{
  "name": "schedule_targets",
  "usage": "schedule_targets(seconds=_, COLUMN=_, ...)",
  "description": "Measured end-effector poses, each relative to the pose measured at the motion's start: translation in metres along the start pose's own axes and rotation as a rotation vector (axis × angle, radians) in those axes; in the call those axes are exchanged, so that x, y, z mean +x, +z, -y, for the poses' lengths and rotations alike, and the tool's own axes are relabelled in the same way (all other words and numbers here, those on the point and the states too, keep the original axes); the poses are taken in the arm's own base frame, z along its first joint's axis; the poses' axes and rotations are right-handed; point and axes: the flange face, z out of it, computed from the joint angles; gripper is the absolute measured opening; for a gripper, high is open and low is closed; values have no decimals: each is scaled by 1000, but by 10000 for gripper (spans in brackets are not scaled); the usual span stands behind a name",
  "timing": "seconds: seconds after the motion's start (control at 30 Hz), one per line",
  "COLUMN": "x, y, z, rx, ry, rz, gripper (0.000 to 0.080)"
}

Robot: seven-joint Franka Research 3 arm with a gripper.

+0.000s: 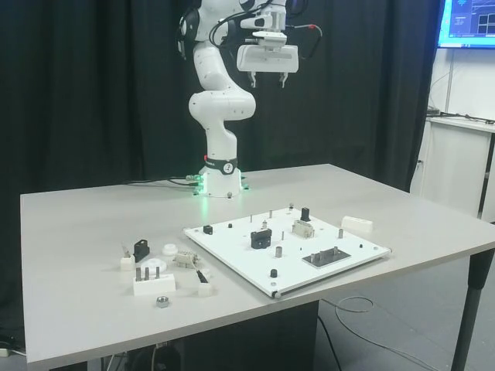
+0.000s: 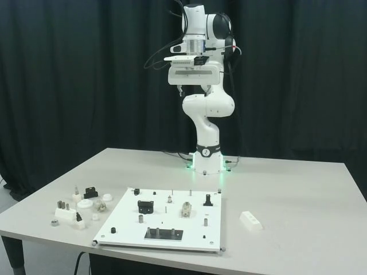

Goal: Pick USB.

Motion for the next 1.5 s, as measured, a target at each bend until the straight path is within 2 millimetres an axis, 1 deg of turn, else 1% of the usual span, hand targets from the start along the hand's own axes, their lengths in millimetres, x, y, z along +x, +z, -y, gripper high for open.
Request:
schedule_targets(seconds=1.17, x=2, y=0, z=-1, rx=1, ry=20, rz=1, gripper=800)
schedule_targets(seconds=1.3, x=5, y=0, z=-2, rx=9, ry=35, rz=-10, gripper=800)
schedule_targets(seconds=1.5, x=17, y=0, z=-2, rx=29, ry=55, rz=-38, gripper=800)
